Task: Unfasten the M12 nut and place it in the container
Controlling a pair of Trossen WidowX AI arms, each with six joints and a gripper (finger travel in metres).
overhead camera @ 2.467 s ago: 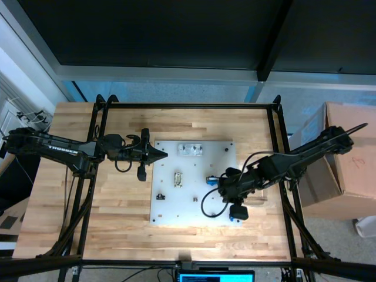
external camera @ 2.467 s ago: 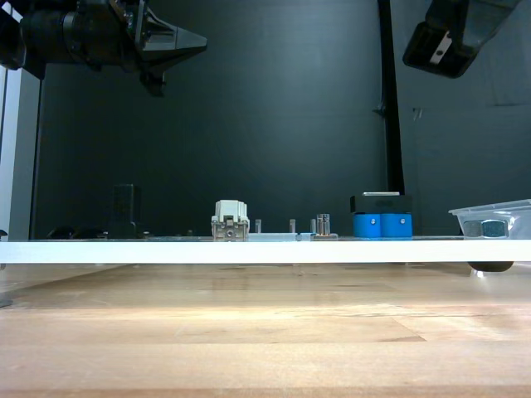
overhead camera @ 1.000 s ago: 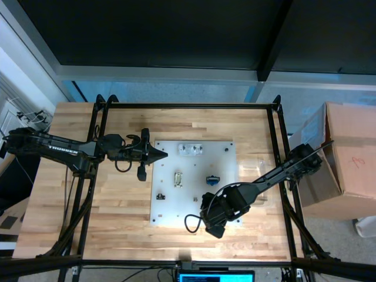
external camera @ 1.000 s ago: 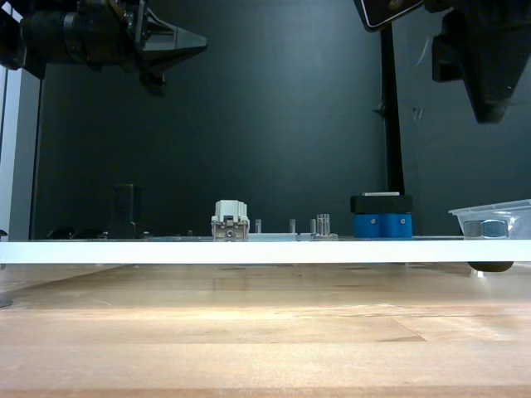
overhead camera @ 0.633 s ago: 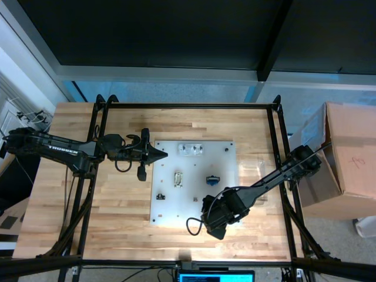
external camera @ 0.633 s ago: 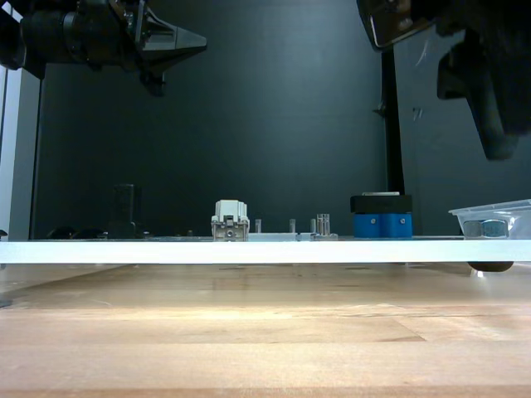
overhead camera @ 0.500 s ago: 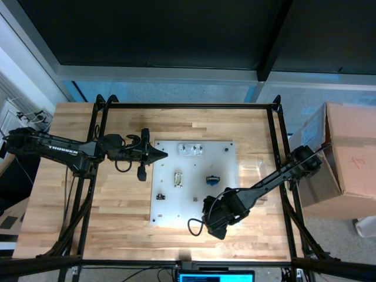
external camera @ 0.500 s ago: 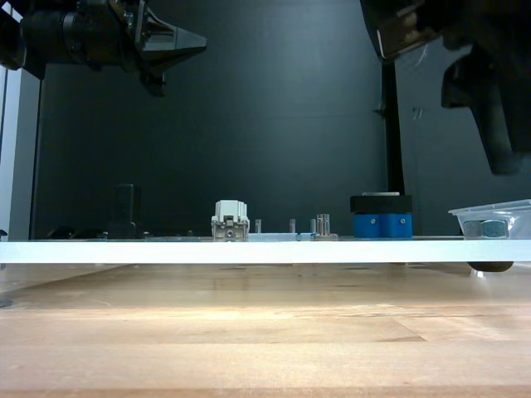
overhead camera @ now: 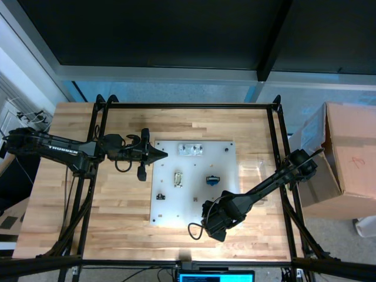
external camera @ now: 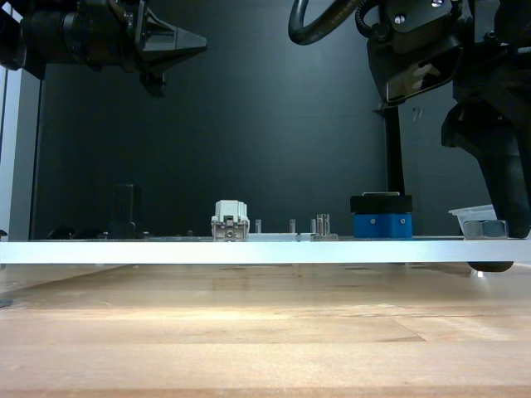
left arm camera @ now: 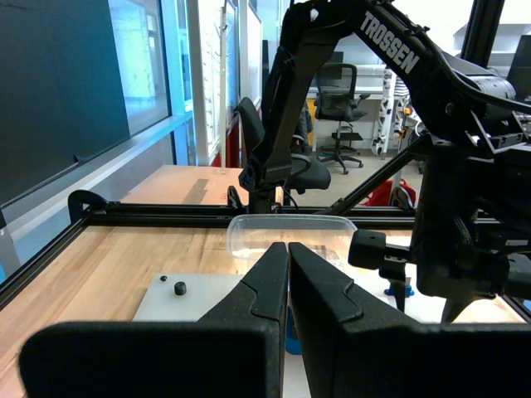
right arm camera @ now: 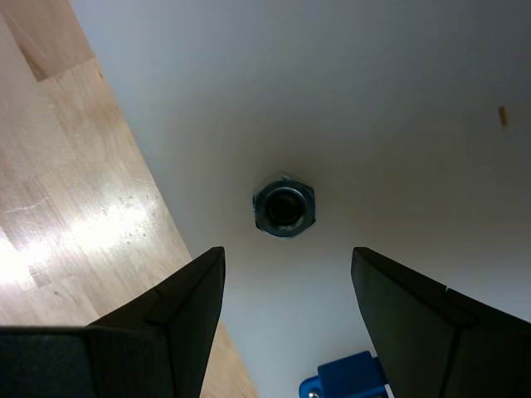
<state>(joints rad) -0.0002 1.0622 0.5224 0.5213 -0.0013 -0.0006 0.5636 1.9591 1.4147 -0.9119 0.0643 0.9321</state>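
I noted the right tool (right arm camera: 286, 264) had dropped from mid-board to the board's (overhead camera: 170, 211) near right edge, jaws apart astride the M12 nut (external camera: 484, 227), seated on its stud (right arm camera: 284, 206); unfastening not begun. Left tool (overhead camera: 163, 154) unmoved above the board's left edge, jaws together

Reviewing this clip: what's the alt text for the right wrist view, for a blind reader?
Looking straight down, the right tool hangs open above the silver nut, which sits on its stud on the white board, clear of both fingers. Wooden table and a blue block edge the frame. The left tool, unseen here, hangs shut over the board's left edge.
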